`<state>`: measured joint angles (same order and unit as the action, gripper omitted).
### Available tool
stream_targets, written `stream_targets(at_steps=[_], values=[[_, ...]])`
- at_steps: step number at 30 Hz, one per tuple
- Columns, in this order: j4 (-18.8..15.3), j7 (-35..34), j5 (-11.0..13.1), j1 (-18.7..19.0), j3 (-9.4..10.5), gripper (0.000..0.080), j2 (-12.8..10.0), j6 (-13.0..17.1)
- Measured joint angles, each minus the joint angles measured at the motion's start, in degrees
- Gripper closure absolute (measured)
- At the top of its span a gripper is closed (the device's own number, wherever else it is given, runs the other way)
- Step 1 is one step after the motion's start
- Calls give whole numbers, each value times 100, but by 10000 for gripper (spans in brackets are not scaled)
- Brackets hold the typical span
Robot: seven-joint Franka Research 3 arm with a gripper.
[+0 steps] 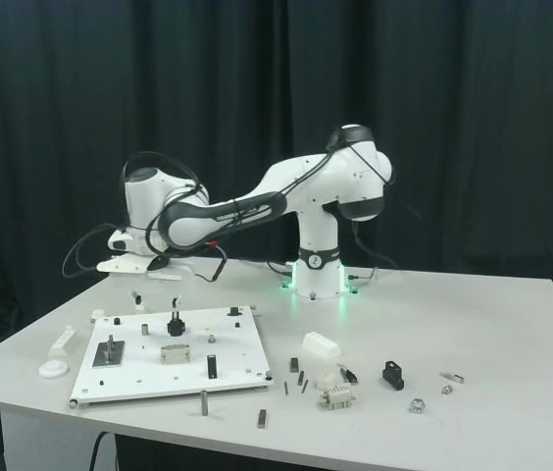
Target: Remove round peg 4.
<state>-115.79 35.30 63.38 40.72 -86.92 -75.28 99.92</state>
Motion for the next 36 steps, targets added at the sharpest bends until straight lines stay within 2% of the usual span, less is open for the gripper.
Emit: stream_targets(at_steps=[8, 13, 24, 36], values=[[45, 341, 387, -394, 136, 3, 0, 114], [154, 439, 502, -616, 241, 3, 0, 162], [430, 515, 551, -975, 408, 3, -1, 164], [566, 593, 551, -1168, 513, 3, 0, 150]])
